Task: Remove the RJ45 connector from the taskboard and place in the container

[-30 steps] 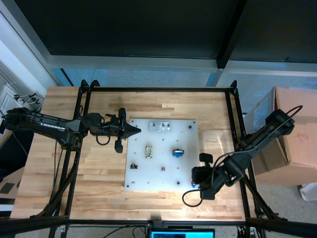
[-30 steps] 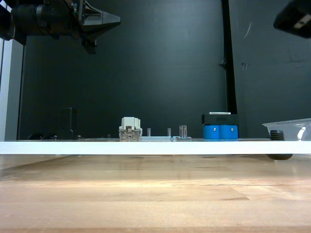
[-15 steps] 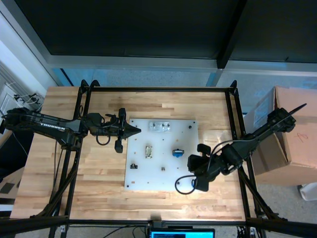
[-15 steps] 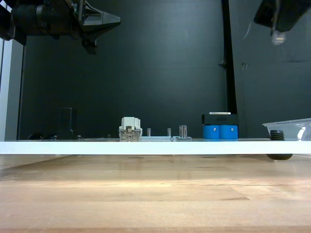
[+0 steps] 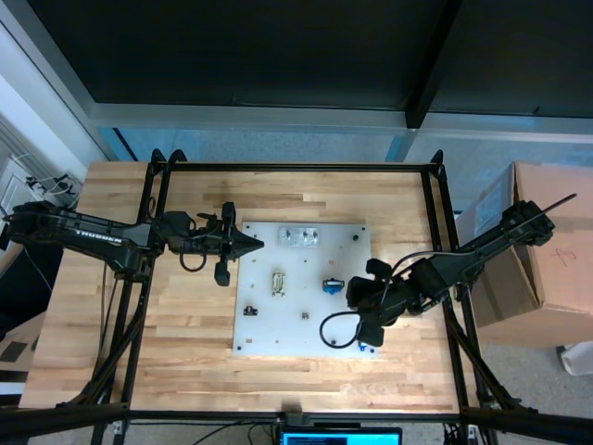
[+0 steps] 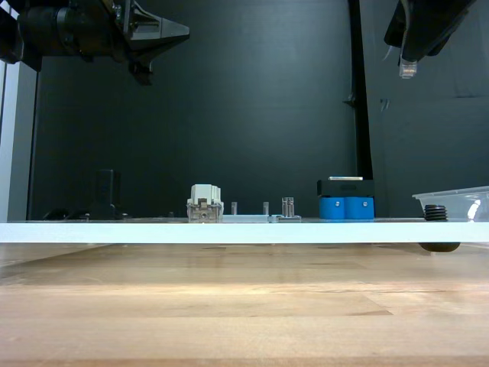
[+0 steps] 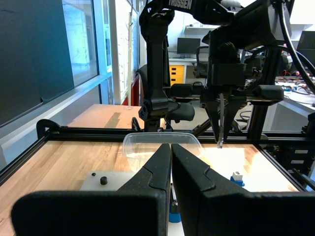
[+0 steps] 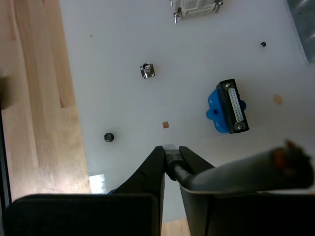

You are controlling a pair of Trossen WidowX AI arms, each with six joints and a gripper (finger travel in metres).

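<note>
The RJ45 connector [image 6: 407,69], a clear plug on a black cable [image 5: 335,331], hangs in the air, clear of its seat. My right gripper [image 6: 413,50] is shut on it, high above the near right part of the white taskboard [image 5: 278,324]. In the right wrist view the plug [image 8: 170,148] sits between the fingers [image 8: 152,164], over bare board. The clear container [image 5: 404,256] lies right of the board, beyond my right gripper [image 5: 363,301]. My left gripper [image 5: 255,244] hovers shut at the board's far left edge, holding nothing.
On the board stand a beige connector [image 5: 277,283], a blue D-sub connector [image 5: 332,286], a small metal socket [image 5: 305,316] and a blue seat [image 5: 368,348] at the near right corner. A black frame [image 5: 296,168] rings the table. A cardboard box [image 5: 547,260] stands at right.
My right gripper has moved left and away from the near edge, from the board's near right corner to over the board, carrying the connector. The left arm has not moved.
</note>
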